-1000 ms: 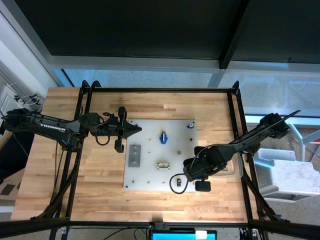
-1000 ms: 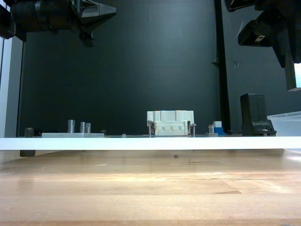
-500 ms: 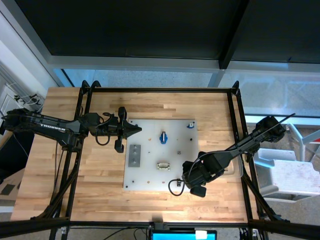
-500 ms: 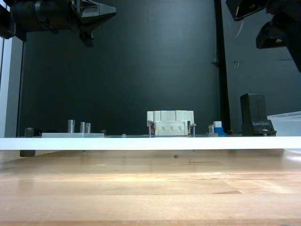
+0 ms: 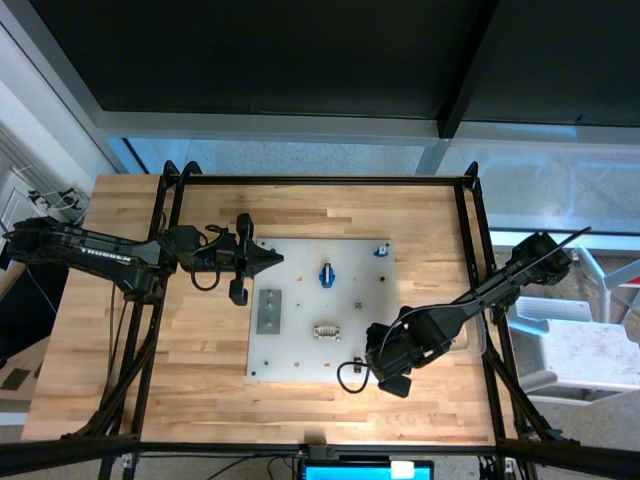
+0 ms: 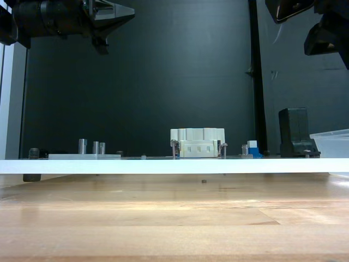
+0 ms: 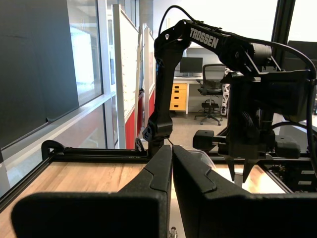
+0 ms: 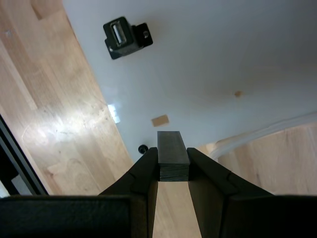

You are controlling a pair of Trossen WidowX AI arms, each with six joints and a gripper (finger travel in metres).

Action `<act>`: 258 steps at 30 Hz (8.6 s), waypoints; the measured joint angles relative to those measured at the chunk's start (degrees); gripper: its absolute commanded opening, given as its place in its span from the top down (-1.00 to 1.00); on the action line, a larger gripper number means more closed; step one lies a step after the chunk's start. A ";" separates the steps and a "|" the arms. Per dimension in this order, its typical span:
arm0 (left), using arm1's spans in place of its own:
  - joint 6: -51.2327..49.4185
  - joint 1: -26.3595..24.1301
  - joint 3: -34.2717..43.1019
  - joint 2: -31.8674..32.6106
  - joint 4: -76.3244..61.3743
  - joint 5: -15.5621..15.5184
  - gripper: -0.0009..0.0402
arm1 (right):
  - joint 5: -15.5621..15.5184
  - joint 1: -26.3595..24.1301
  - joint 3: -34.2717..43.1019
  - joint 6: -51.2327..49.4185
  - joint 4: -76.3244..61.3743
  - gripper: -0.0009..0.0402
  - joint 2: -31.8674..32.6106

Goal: Pick the 16mm bar and place in it's hole on the taskboard

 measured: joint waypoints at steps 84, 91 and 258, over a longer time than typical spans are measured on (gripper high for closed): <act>0.00 0.00 0.00 0.00 -0.02 0.02 0.96 | 0.83 1.36 -4.55 -7.72 7.74 0.96 4.85; 0.00 0.00 0.00 -0.02 -0.02 0.02 0.96 | 0.81 1.36 -4.55 -7.69 7.74 0.86 4.85; 0.00 0.00 -0.02 0.00 -0.02 0.02 0.96 | 1.68 1.62 -5.38 -13.73 7.54 0.50 3.93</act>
